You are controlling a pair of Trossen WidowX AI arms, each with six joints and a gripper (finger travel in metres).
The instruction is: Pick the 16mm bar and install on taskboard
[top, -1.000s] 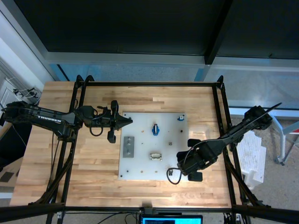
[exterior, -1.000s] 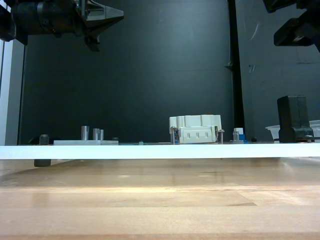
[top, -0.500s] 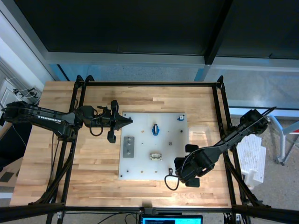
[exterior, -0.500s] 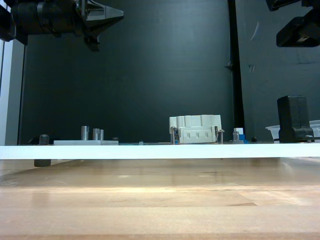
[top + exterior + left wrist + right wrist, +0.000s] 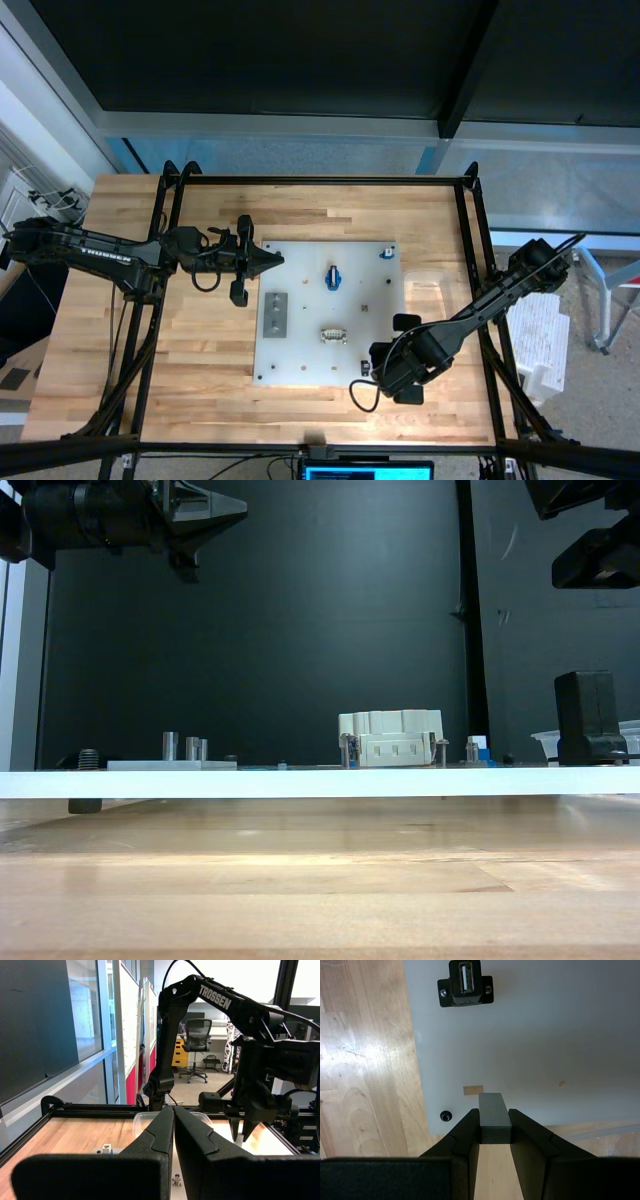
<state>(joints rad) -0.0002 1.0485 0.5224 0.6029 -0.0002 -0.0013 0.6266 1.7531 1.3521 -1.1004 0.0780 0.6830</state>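
Clamping the bar [image 5: 492, 1106], the right gripper [image 5: 494, 1122] hovers over the board [image 5: 300, 362], lower right; the left gripper [image 5: 270, 259], fingers together, hangs upper left.

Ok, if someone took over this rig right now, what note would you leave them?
Left gripper: fingers shut, empty, parked high over the board's far left corner.
Right gripper: fingers shut on the bar, high above the board's near right corner, pointing down.
Done: bar picked up.
Left: carry it to its seat on the board and insert it. Which hole it goes in cannot be told from these views.
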